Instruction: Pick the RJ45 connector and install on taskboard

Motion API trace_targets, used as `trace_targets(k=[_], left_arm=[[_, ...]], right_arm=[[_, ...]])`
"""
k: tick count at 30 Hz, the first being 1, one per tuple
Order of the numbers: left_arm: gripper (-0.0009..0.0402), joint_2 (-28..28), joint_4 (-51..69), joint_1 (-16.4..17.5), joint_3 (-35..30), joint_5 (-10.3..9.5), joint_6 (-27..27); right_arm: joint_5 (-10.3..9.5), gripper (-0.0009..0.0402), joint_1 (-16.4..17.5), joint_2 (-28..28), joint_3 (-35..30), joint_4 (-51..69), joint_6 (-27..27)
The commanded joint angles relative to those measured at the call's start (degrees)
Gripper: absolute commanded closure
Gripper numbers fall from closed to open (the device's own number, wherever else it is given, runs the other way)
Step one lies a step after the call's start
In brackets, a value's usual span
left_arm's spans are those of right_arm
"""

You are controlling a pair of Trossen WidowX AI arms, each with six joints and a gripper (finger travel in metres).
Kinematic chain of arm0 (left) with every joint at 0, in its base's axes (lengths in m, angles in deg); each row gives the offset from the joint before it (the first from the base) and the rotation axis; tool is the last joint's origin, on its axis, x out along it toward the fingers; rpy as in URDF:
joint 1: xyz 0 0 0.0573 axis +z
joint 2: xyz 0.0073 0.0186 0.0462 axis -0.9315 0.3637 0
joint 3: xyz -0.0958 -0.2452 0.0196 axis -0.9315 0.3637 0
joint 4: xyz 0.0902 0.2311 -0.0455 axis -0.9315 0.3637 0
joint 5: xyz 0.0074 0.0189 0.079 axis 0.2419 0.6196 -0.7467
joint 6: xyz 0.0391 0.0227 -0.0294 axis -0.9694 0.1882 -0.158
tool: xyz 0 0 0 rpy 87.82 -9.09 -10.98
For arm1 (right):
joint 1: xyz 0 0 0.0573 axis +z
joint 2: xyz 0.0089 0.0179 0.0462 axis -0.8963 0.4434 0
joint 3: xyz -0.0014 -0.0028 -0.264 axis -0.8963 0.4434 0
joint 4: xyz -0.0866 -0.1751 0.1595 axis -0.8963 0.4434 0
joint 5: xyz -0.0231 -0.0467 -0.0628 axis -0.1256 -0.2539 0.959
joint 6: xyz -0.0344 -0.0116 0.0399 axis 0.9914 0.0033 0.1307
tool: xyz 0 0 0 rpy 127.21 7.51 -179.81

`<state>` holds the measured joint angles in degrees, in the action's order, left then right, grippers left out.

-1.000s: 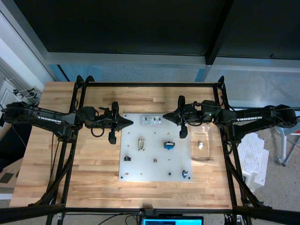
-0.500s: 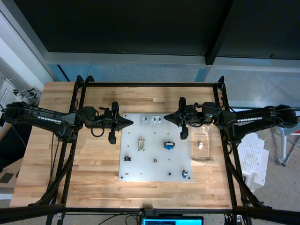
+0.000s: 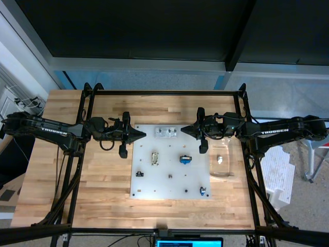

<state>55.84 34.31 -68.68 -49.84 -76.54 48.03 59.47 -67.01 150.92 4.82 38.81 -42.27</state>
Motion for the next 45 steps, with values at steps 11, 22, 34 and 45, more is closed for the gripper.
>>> trace_targets(k=[11,22,34,45], left_arm=[[0.0393,0.0,0.0,0.0,0.0,0.00,0.0],[0.0393,0.0,0.0,0.0,0.0,0.00,0.0],[0.0393,0.0,0.0,0.0,0.0,0.00,0.0],[0.0393,0.0,0.0,0.0,0.0,0.00,0.0]], right_arm=[[-0.02,0.0393,0.1,-0.5,0.6,0.0,-1.3],[0.31,0.0393,0.1,-0.5,0.6,0.0,-1.6],[0.50,0.0393,0.1,-0.5,0.6,0.0,-1.9],[0.46,0.0393,0.1,-0.5,0.6,0.0,-1.3]])
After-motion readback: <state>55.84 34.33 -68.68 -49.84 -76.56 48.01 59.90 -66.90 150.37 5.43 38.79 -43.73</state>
